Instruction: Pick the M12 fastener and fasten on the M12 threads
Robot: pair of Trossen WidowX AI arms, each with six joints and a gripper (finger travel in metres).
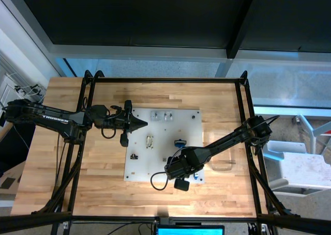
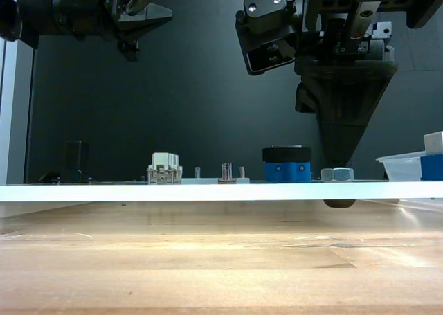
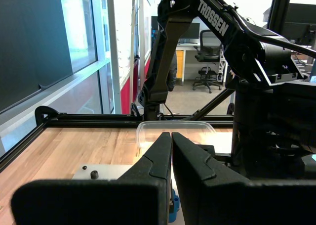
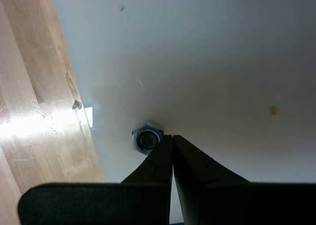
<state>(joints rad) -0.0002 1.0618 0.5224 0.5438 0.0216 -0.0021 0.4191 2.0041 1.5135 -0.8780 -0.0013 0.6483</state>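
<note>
Both closed empty: right gripper beside nut at board edge, left gripper aloft.

l gripper held high, level, jaws together; r gripper points straight down, tip low, jaws together.

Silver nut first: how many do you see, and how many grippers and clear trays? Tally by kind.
Small silver hex nut: 1, on the white board, beside the tips of the right gripper.
Black grippers: 2, the right gripper shut low at the nut, the left gripper shut, raised over the board's far left part.
Clear plastic tray: 1, right of the board.
Total: 4.
</note>
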